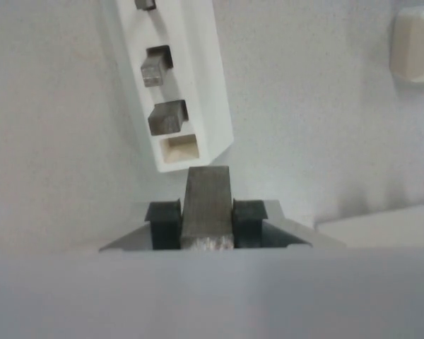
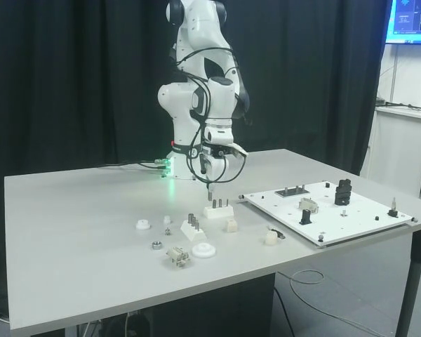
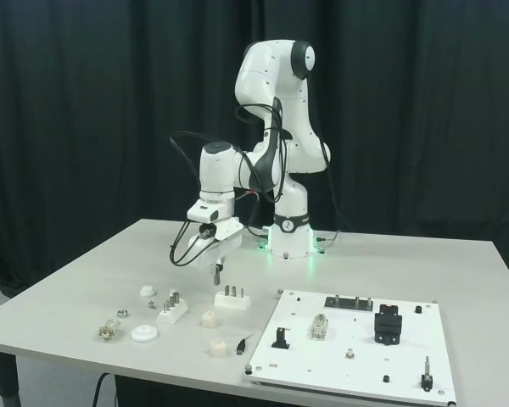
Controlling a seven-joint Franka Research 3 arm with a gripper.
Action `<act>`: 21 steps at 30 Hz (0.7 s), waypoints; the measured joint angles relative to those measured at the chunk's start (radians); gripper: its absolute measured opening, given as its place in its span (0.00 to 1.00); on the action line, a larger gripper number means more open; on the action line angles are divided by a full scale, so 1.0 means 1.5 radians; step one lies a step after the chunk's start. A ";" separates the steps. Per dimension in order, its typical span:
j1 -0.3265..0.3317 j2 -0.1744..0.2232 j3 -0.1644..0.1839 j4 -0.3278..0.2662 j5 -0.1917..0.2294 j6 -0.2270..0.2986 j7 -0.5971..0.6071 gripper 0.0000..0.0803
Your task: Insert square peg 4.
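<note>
My gripper (image 1: 207,220) is shut on a grey square peg (image 1: 207,205), held between two black fingertips (image 1: 164,220). The peg hangs just above the end of a white peg holder block (image 1: 198,85). That block has an empty square hole (image 1: 180,149) nearest the peg, then two grey square pegs (image 1: 167,118) standing in their holes. In the first room view the gripper (image 2: 210,184) hovers a little above the holder (image 2: 219,209). In the second room view the gripper (image 3: 216,273) hangs above and just left of the holder (image 3: 232,298).
A second white holder with round pegs (image 3: 172,310) stands to the left. Small white parts (image 3: 209,319), a white ring (image 3: 143,333) and a connector (image 3: 109,329) lie near the table's front. A white assembly board (image 3: 356,339) with black fixtures lies on the right.
</note>
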 joint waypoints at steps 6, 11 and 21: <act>0.000 0.000 0.000 0.000 0.000 0.002 0.000 0.19; 0.000 0.000 0.000 0.000 0.000 0.003 0.000 0.19; -0.001 0.001 -0.002 0.002 0.000 0.019 0.000 0.19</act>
